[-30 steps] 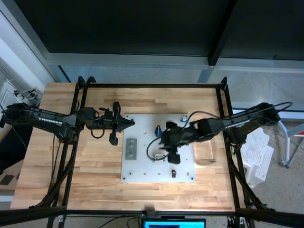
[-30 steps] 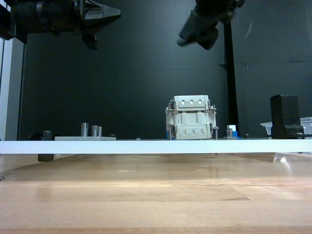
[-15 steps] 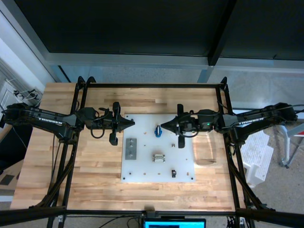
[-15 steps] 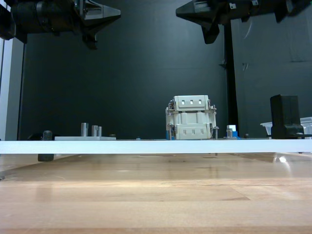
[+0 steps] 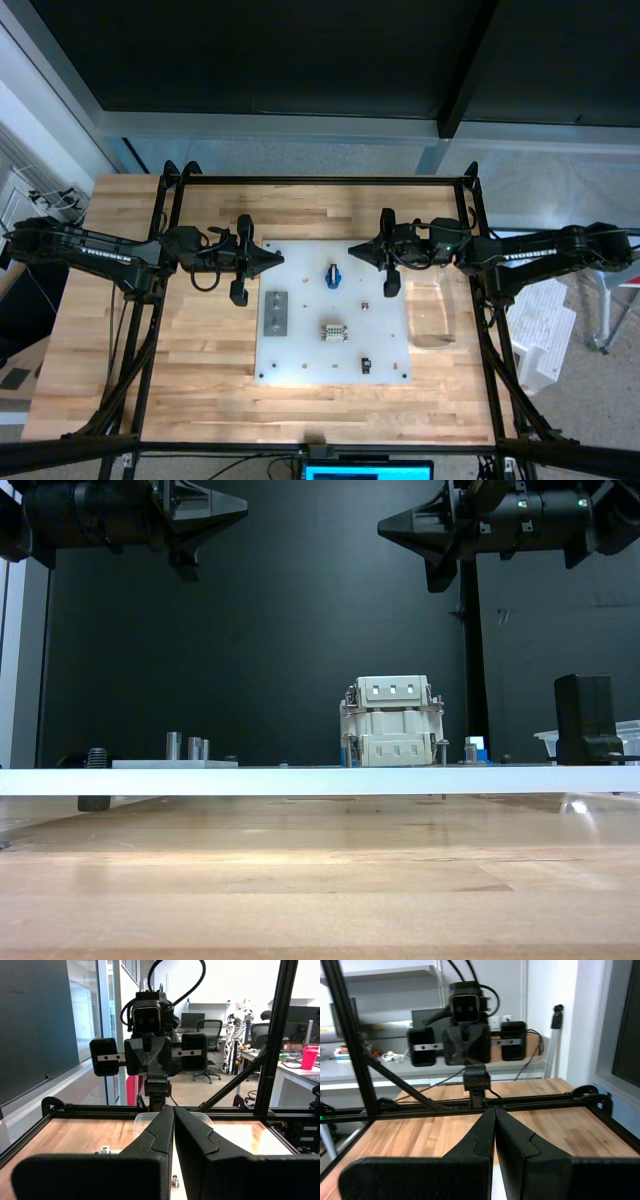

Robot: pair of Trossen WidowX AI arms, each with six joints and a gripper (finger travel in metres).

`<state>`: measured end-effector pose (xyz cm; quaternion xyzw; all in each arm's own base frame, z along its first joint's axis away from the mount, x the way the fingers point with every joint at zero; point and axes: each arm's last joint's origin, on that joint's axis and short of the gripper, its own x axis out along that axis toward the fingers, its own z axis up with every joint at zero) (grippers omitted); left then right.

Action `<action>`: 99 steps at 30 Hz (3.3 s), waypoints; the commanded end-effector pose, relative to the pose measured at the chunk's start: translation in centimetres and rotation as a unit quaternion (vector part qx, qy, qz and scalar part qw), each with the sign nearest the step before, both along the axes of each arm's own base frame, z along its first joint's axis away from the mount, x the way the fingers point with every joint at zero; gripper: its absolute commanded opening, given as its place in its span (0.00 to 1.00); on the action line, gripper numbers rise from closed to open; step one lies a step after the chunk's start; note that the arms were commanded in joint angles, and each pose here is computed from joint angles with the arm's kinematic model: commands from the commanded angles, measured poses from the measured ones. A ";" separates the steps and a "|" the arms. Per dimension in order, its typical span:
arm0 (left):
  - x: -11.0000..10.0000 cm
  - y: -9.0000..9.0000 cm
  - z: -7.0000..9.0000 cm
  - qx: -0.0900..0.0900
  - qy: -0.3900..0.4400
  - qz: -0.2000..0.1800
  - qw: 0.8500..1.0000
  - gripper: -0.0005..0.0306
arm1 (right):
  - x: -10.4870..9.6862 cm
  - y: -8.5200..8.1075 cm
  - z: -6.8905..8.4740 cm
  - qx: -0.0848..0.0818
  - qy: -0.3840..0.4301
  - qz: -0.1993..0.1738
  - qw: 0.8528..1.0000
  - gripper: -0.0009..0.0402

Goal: Pick the HAN10E connector and install on the hub

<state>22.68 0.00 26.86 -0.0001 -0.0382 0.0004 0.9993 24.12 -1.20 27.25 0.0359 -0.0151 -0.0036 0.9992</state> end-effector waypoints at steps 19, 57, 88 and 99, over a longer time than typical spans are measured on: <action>0.0 0.0 0.0 0.000 0.000 0.000 1.000 0.02 | 0.1 0.4 0.3 0.012 -0.006 -0.005 1.000 0.02; 0.0 0.0 0.0 0.000 0.000 0.000 1.000 0.02 | 0.3 0.7 0.6 0.003 0.002 0.002 1.000 0.02; 0.0 0.0 0.0 0.000 0.000 0.000 1.000 0.02 | 0.3 0.7 0.6 0.003 0.002 0.002 1.000 0.02; 0.0 0.0 0.0 0.000 0.000 0.000 1.000 0.02 | 0.3 0.7 0.6 0.003 0.002 0.002 1.000 0.02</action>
